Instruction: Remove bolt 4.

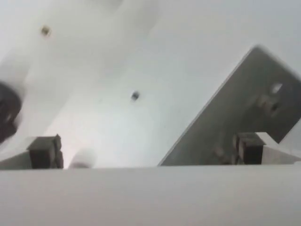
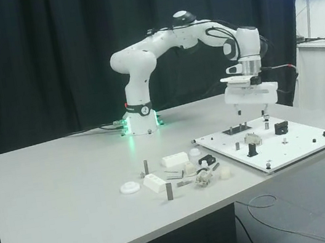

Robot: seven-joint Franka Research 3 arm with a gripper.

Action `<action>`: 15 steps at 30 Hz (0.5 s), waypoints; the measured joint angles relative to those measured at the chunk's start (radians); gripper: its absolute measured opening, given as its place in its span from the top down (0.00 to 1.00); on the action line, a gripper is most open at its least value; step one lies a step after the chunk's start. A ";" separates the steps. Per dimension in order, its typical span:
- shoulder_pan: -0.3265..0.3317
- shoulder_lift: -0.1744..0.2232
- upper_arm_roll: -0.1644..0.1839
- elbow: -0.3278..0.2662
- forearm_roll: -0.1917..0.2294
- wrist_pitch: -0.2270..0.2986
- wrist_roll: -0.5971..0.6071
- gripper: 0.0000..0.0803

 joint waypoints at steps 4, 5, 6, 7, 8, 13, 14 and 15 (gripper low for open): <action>0.012 -0.002 0.010 0.025 0.001 0.011 0.081 0.00; 0.013 -0.003 0.014 0.033 0.001 0.014 0.106 0.00; 0.014 -0.004 0.017 0.039 0.001 0.017 0.128 0.00; 0.016 -0.005 0.021 0.048 0.001 0.019 0.154 0.00; 0.017 -0.005 0.024 0.056 0.001 0.020 0.179 0.00; 0.018 -0.006 0.039 0.097 0.001 0.020 0.264 0.00; 0.018 -0.006 0.043 0.104 0.001 0.020 0.279 0.00; 0.018 -0.006 0.046 0.111 0.001 0.019 0.298 0.00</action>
